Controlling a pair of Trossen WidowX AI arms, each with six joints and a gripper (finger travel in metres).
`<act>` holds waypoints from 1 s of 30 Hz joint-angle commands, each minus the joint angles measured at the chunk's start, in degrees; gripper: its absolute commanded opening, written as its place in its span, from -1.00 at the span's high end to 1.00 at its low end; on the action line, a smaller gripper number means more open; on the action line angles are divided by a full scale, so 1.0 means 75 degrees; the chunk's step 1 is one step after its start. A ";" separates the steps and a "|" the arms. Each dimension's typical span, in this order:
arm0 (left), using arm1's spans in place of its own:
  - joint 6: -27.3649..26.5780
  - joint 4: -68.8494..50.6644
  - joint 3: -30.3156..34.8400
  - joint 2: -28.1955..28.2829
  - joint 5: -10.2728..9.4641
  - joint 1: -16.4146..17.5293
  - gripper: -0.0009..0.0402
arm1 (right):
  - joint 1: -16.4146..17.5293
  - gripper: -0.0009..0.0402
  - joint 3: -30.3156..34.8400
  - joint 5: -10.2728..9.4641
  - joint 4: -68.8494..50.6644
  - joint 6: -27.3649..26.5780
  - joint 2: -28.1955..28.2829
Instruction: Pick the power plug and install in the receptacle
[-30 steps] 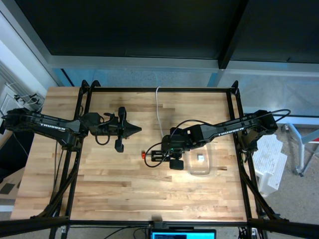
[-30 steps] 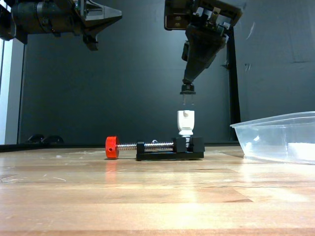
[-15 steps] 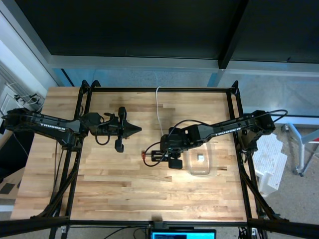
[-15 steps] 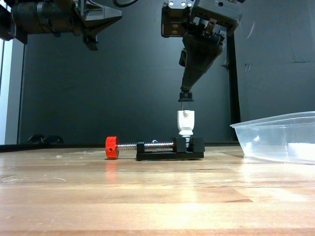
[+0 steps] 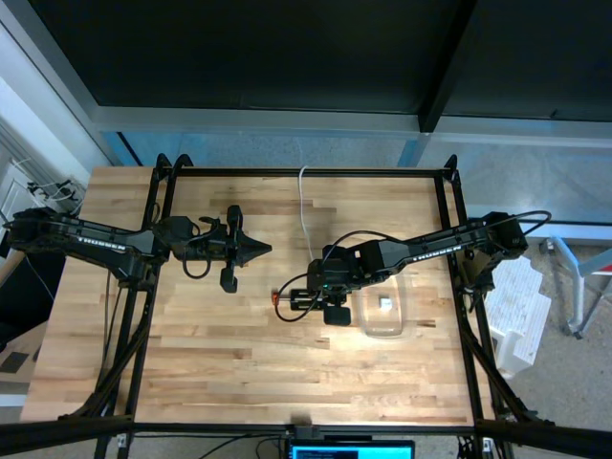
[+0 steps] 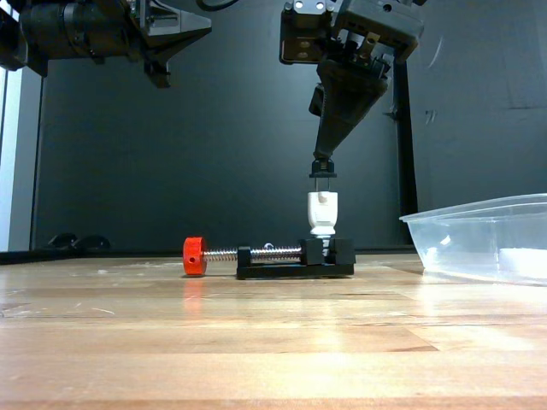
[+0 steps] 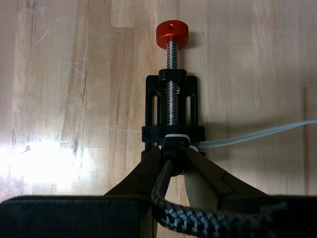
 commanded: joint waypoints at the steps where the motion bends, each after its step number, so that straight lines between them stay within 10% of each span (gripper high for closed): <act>1: 0.0003 0.0000 0.0000 0.0000 0.0000 0.0000 0.96 | -0.0012 0.96 -0.0114 0.0000 0.0090 -0.0023 -0.0006; 30: 0.0003 0.0000 0.0000 0.0003 0.0000 0.0003 0.96 | -0.0119 0.96 -0.1483 -0.0003 0.1274 -0.0172 -0.0006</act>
